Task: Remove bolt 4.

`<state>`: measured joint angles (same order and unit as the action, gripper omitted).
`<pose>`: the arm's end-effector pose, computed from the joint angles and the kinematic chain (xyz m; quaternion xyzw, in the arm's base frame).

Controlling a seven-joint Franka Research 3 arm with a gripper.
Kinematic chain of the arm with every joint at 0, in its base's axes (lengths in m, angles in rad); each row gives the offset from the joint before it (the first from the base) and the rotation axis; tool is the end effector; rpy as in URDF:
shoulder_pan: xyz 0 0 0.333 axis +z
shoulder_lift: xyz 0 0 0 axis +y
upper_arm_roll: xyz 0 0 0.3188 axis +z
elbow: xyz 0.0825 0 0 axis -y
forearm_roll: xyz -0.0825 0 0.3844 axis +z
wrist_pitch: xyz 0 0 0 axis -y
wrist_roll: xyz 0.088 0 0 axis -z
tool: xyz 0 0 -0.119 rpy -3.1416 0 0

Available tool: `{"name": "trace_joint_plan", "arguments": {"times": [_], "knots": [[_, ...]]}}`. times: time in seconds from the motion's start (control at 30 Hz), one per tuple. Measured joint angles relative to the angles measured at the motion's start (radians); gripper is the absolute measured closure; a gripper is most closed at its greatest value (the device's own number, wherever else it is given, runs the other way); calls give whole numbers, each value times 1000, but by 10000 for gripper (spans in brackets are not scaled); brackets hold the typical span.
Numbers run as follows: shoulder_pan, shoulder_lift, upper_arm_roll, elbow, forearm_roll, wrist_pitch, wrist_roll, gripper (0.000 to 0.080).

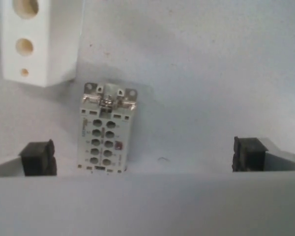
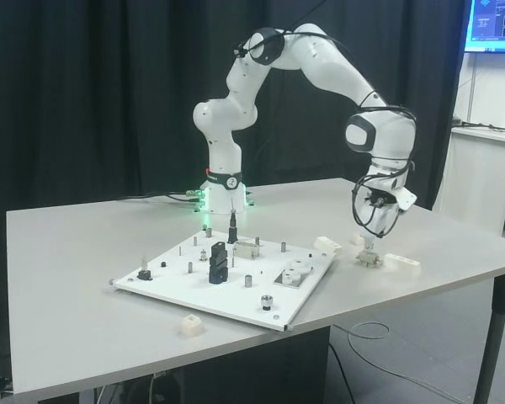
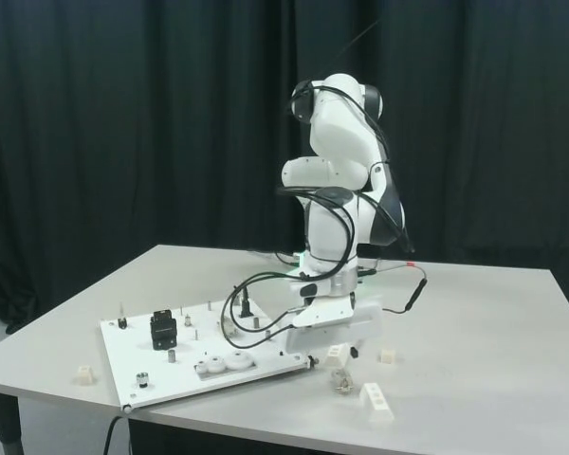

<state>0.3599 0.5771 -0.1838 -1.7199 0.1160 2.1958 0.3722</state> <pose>0.6487 0.1309 0.2396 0.9916 -0.1214 -0.0417 0.0170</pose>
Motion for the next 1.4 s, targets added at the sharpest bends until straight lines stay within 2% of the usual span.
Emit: {"name": "trace_joint_plan", "arguments": {"times": [0.3, 0.63, 0.87, 1.4], "knots": [[-2, 0, -33, 2, -4, 37, 148, 3], [-2, 0, -109, 24, -15, 57, 337, 3], [-12, 0, -159, 51, -44, 56, 454, 3], [-137, -6, -166, 121, -71, 46, 551, 3]]}}
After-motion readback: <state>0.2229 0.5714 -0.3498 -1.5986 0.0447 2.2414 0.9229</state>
